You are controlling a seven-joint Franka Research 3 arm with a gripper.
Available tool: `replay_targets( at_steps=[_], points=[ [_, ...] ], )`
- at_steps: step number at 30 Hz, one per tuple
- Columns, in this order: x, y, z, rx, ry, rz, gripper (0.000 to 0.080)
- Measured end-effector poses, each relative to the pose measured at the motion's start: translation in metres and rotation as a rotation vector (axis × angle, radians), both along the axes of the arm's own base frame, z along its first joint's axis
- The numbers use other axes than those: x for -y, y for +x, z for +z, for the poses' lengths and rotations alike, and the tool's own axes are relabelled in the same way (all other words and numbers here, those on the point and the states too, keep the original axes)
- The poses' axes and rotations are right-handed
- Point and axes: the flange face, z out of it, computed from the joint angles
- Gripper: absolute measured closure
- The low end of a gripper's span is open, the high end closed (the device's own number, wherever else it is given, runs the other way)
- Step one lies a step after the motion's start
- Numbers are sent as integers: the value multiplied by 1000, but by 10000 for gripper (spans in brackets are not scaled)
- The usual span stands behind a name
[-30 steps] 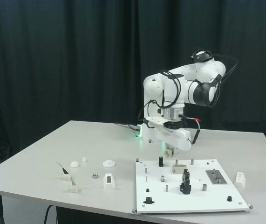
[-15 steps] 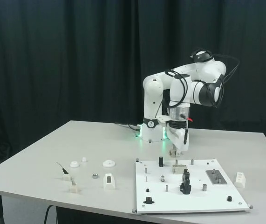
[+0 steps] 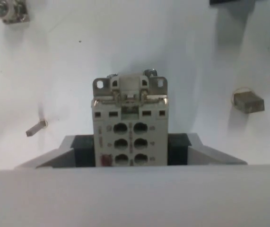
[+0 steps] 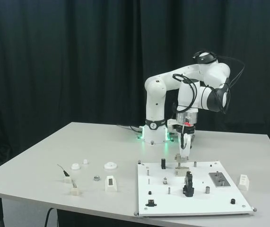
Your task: Insert waterproof.
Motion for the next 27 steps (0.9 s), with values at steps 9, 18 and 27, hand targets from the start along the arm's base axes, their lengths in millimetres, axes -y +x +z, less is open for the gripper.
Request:
replay_targets(
  at_steps=[9,18,27],
  points=[
    [-3,-1,-5,7,-9,-26,491],
    [-7,-2,-11,-3,-19,-14,491],
    [-10,-3,-16,-11,-23,-3,491]
  ],
)
